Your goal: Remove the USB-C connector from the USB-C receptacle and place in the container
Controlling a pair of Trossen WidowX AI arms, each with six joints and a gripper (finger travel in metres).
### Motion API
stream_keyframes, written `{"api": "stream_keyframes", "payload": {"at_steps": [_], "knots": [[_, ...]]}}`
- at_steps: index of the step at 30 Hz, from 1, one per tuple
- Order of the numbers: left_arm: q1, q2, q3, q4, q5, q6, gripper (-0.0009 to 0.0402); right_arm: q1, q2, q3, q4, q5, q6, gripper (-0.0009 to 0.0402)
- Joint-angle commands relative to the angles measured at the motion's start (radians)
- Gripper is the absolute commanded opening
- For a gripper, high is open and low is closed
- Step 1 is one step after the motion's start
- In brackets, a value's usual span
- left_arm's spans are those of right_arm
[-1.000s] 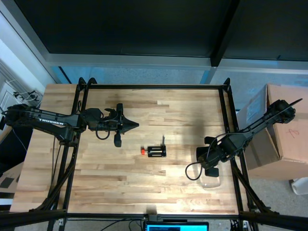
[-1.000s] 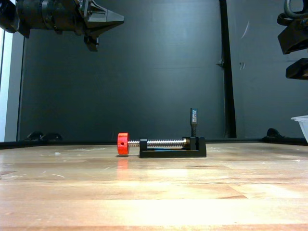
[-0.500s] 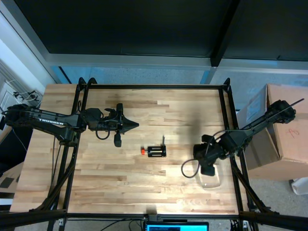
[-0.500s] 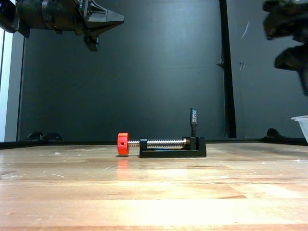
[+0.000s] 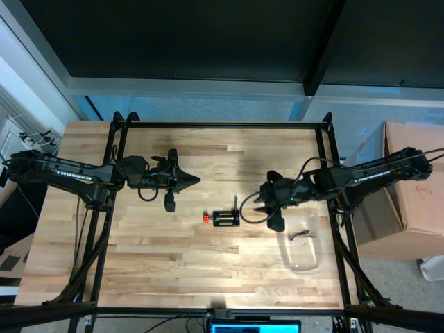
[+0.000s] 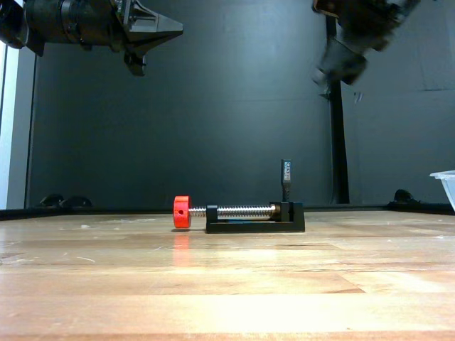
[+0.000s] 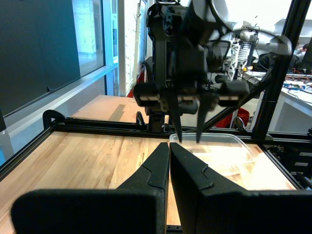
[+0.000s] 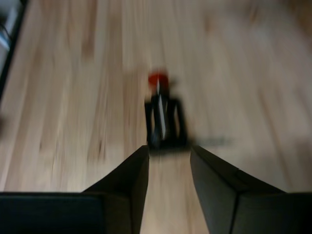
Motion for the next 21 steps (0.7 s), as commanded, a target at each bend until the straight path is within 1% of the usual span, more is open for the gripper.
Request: {"api": "stream_keyframes", "payload": {"at_steps": [1, 3, 5, 8, 10, 12, 15, 21], "knots": [[0.000, 0.000, 0.000, 0.000, 0.000, 0.000, 0.0000, -0.046, -0.045, -0.037, 0.145, -0.018, -0.056, 0.0075], [0.000, 0.000, 0.000, 0.000, 0.000, 0.000, 0.0000, -0.077, -0.074, -0.070, 0.239, -0.062, -0.082, 0.0057], [0.000, 0.000, 0.000, 0.000, 0.000, 0.000, 0.0000, -0.109, -0.097, -0.101, 0.326, -0.087, -0.102, 0.0040], [0.000, 0.000, 0.000, 0.000, 0.000, 0.000, 0.0000, -0.142, -0.126, -0.148, 0.451, -0.110, -0.134, 0.0011], [0.000, 0.000, 0.000, 0.000, 0.000, 0.000, 0.0000, -0.153, -0.143, -0.179, 0.528, -0.113, -0.152, -0.0003], [0.000, 0.000, 0.000, 0.000, 0.000, 0.000, 0.0000, -0.163, -0.160, -0.217, 0.616, -0.113, -0.153, 0.0003], [0.000, 0.000, 0.000, 0.000, 0.000, 0.000, 0.0000, -0.179, -0.188, -0.286, 0.745, -0.113, -0.154, -0.0001], [0.000, 0.000, 0.000, 0.000, 0.000, 0.000, 0.0000, -0.196, -0.222, -0.394, 0.916, -0.112, -0.155, 0.0000]]}}
